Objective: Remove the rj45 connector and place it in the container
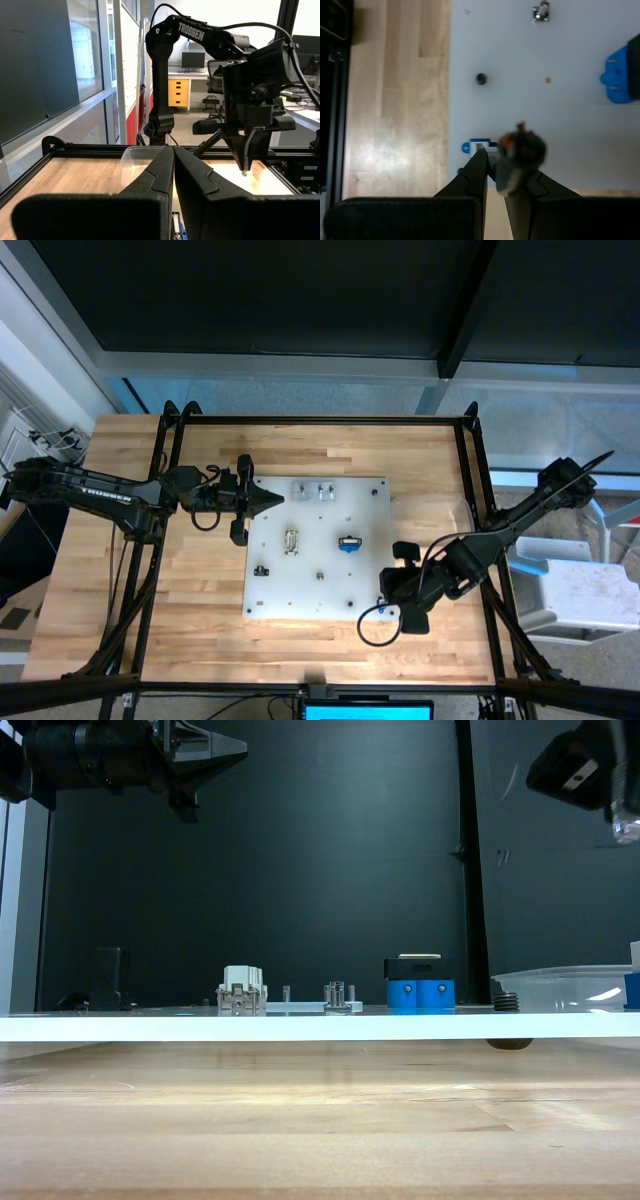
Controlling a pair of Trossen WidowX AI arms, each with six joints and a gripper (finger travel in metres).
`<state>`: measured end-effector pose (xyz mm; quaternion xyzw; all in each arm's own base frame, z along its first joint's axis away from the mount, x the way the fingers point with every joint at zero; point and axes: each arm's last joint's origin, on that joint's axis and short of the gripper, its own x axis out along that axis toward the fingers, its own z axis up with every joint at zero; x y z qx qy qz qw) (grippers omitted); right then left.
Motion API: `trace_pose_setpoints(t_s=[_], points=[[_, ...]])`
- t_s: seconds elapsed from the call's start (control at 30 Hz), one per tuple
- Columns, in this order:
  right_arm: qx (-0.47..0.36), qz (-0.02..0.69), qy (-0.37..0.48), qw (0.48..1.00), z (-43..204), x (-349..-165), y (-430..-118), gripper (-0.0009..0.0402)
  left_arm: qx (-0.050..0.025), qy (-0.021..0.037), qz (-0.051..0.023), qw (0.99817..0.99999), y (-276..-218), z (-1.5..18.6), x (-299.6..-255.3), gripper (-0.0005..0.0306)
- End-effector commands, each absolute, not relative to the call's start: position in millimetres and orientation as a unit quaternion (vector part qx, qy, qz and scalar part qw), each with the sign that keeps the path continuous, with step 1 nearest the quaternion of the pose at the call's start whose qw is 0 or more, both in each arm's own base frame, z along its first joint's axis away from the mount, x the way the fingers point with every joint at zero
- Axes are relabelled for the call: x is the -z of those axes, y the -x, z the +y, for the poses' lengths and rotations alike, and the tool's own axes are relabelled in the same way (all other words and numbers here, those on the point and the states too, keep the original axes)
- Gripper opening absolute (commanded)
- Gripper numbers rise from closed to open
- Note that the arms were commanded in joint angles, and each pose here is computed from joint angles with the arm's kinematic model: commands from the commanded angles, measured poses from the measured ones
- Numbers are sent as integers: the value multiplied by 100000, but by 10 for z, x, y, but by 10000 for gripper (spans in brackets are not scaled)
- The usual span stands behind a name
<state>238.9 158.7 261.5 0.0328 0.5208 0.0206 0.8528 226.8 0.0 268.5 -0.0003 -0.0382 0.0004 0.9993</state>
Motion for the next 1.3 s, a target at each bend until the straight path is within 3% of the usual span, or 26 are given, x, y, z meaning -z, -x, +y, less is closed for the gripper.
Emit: trace_pose_setpoints(t_s=[0.03,0.4,0.77,1.3], points=[[-827,52190,-3622,85220,1453,-2626,-2350,0,-38,10,-3861,99925,-2268,1,-2687,0],[5026,52095,-5678,85021,871,-2656,-2169,0,-19,11,-3861,99925,-2268,0,-2687,0],[15570,52059,-13004,82936,205,-2515,-1871,0,-19,11,-3861,99925,-2268,0,-2687,0],[19354,55279,-15455,79566,-43,-2397,-1532,0,-38,10,-3861,99925,-2268,1,-2687,0]])
